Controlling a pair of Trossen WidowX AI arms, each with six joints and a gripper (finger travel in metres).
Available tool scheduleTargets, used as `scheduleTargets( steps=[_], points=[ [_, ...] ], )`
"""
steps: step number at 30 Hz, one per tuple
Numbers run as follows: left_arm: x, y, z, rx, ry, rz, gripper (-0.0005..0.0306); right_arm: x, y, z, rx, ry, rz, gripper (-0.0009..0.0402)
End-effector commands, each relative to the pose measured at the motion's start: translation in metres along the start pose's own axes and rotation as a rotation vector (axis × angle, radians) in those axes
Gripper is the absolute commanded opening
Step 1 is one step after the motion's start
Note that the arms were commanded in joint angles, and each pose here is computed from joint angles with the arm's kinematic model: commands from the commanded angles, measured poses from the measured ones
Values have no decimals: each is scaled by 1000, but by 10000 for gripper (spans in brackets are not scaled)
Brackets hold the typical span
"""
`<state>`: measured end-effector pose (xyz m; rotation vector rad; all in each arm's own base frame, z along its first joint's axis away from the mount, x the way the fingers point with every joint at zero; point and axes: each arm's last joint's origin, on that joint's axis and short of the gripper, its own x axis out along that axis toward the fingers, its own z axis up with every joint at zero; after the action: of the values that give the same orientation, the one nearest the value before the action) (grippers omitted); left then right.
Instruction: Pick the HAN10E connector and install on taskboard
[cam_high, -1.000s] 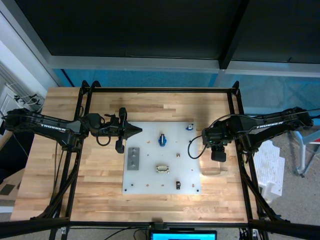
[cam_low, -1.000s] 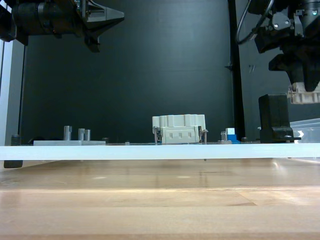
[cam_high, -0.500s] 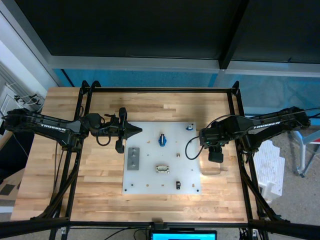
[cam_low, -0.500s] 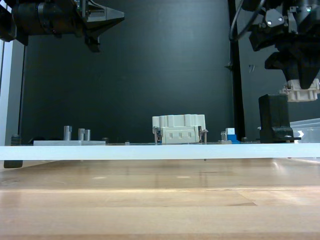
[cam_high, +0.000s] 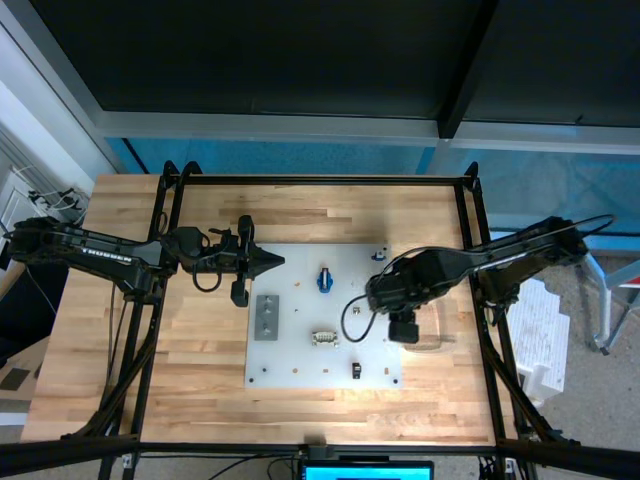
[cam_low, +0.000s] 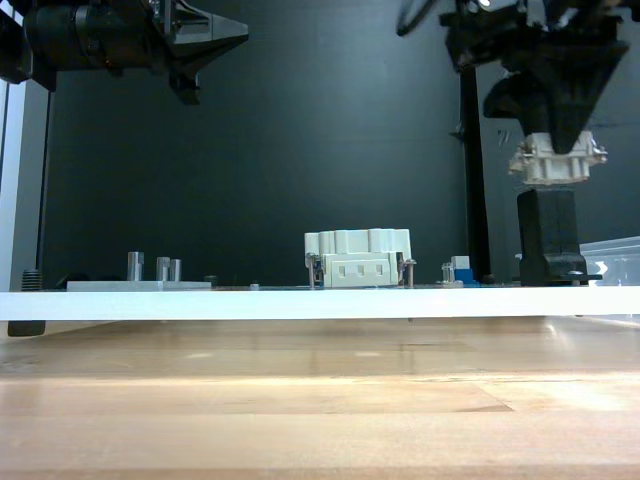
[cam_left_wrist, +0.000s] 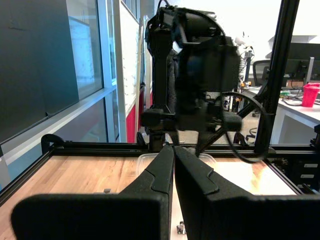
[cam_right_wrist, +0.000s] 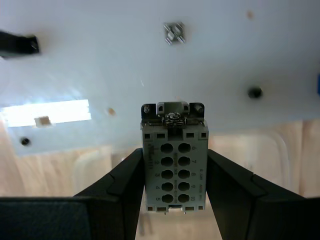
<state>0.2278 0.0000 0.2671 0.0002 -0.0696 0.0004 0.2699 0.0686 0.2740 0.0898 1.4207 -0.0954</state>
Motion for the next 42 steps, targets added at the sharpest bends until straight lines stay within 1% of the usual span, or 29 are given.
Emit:
scheduleTargets(
  steps=[1,6,11,12,15,20,24,26,32,36,42],
  points=[
    [0,0,0,0,0,0,1,2,10,15,5,0,2,9],
    [0,0,0,0,0,0,1,3,21,40,9,-3,2,9],
    [0,0,0,0,0,0,1,10,31,60,7,0,5,9],
    [0,0,0,0,0,0,1,12,33,64,5,5,11,9],
    [0,0,0,0,0,0,1,16,39,74,3,17,45,9],
    [0,0,0,0,0,0,1,23,47,91,-7,14,45,9],
    [0,0,0,0,0,0,1,28,51,102,-9,14,44,9],
    [0,0,0,0,0,0,1,31,53,106,-23,13,42,9],
    [0,0,0,0,0,0,1,37,58,117,-35,11,43,9],
    [0,0,0,0,0,0,1,40,61,124,-43,7,45,9],
    [0,0,0,0,0,0,1,42,64,136,-75,15,40,9]
  ],
)
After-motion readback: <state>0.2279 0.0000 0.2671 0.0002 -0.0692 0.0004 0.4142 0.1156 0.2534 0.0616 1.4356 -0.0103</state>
